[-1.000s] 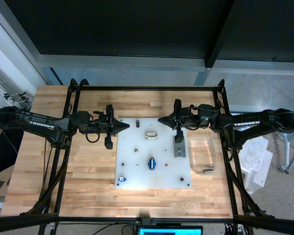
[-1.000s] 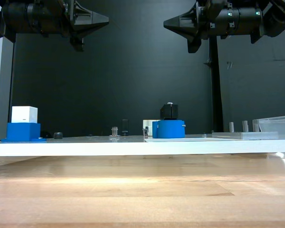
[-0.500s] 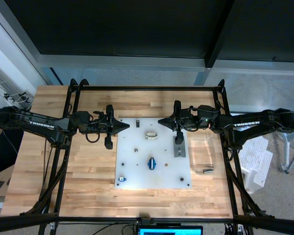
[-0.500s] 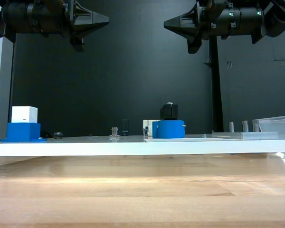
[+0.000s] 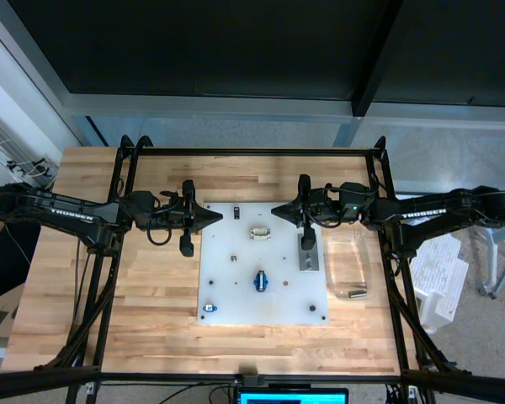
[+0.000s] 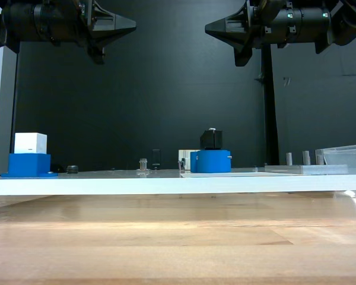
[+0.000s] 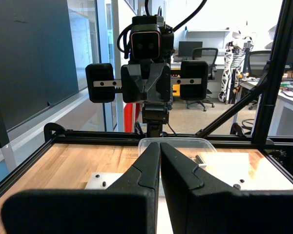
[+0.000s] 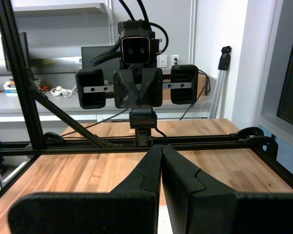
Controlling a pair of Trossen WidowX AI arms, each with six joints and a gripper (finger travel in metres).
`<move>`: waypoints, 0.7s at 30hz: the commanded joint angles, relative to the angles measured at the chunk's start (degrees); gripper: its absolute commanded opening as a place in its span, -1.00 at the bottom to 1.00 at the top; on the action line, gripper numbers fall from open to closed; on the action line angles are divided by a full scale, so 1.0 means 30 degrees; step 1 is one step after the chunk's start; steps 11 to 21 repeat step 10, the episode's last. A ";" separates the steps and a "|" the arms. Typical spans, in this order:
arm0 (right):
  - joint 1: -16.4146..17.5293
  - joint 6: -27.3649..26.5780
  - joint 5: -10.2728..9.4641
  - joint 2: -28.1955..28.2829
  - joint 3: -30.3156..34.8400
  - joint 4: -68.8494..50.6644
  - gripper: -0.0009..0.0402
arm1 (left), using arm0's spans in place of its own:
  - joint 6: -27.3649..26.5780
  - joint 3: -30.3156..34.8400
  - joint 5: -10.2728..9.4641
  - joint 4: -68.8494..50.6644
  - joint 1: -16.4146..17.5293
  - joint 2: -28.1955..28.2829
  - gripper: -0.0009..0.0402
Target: Remove the 16mm cylinder and place in the container
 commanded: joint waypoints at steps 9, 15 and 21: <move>0.0189 0.0080 0.0284 0.0007 0.0007 -0.0087 -0.96 | 0.0000 0.0000 0.0000 0.0007 0.0000 0.0000 -0.96; 0.0197 0.0080 0.0277 0.0007 0.0007 -0.0087 -0.96 | 0.0000 0.0000 0.0000 0.0000 0.0000 0.0000 -0.96; 0.0197 0.0080 0.0277 0.0007 0.0007 -0.0087 -0.96 | 0.0000 0.0000 0.0000 0.0000 0.0000 0.0000 -0.96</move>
